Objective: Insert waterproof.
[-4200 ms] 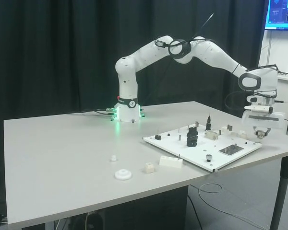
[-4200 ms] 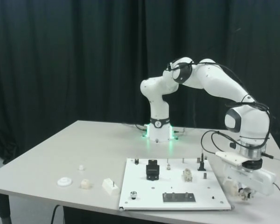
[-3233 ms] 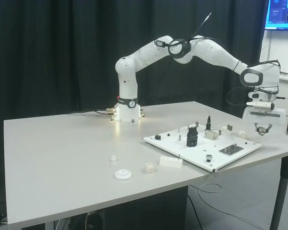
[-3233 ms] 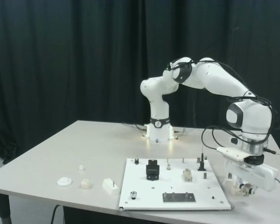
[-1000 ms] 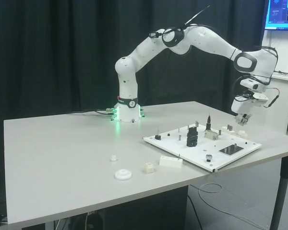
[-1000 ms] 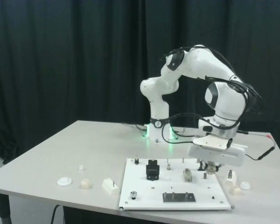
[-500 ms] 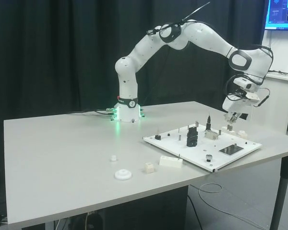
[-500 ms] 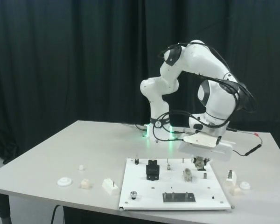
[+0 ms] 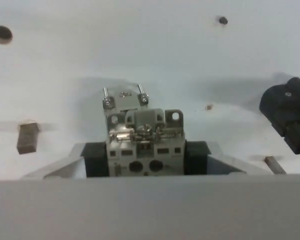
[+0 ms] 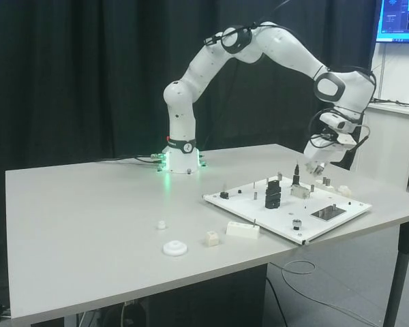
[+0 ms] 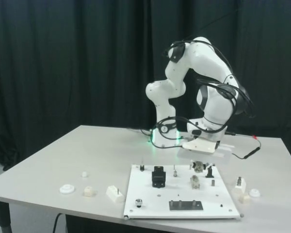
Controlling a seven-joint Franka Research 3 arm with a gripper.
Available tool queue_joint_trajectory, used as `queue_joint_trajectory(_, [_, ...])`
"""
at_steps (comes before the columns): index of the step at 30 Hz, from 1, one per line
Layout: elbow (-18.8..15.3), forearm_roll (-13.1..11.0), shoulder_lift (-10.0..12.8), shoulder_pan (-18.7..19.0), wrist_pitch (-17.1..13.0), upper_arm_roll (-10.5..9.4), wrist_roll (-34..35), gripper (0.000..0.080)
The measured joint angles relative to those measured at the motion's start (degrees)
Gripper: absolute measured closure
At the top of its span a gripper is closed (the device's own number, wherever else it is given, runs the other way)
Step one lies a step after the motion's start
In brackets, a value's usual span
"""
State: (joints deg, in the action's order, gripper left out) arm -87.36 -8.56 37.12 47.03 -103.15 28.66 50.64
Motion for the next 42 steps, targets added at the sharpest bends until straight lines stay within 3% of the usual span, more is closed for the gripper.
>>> queue_joint_trajectory(9, [-9.16, 0.49, -4.56, 0.23, -8.00, -1.27, -1.06, 0.0481])
queue_joint_trajectory(26, [-26.44, 1.49, -13.53, 0.55, -26.55, -3.15, -1.28, 0.0481])
queue_joint_trajectory(33, [-31.33, 1.32, -15.67, 0.53, -33.13, -3.37, -2.67, 0.0481])
queue_joint_trajectory(42, [-34.71, -0.08, -16.25, 0.53, -39.66, -4.14, -3.79, 0.0481])
